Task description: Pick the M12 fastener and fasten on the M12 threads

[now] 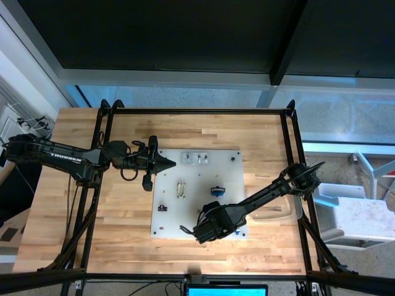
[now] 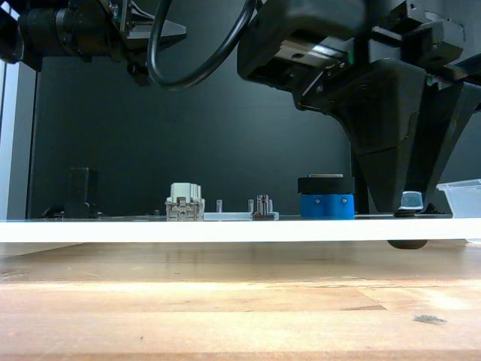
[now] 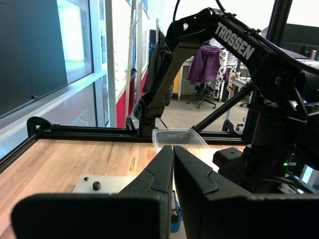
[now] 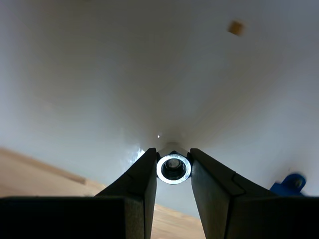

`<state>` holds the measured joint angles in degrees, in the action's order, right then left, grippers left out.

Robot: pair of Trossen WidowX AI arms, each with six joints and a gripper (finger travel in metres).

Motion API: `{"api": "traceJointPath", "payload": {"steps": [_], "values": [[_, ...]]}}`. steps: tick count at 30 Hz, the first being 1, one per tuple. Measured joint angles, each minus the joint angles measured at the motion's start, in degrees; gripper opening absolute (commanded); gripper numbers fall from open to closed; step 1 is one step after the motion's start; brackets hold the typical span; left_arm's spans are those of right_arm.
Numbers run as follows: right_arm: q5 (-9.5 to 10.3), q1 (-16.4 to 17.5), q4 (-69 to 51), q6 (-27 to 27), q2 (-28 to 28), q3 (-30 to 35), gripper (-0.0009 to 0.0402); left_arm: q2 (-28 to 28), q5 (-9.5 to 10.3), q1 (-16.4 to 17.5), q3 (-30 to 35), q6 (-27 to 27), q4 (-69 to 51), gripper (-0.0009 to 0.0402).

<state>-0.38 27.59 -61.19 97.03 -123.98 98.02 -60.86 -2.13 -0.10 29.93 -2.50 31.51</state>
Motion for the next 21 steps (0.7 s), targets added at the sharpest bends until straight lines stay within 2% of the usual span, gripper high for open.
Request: {"api": "traceJointPath", "payload": {"steps": [6, 16, 21], "values": [[0.00, 0.02, 0.13, 13.38, 0.00, 0.00, 0.0035, 0.00, -0.02, 0.00, 0.02, 0.00, 0.00, 0.0000], [0.00, 0.02, 0.24, 40.15, 0.00, -0.02, 0.0035, 0.02, 0.00, 0.00, 0.02, 0.00, 0.00, 0.0000], [0.00, 0.04, 0.28, 51.52, 0.00, -0.02, 0.0035, 0.02, 0.00, 0.00, 0.00, 0.00, 0.00, 0.0000]]}}
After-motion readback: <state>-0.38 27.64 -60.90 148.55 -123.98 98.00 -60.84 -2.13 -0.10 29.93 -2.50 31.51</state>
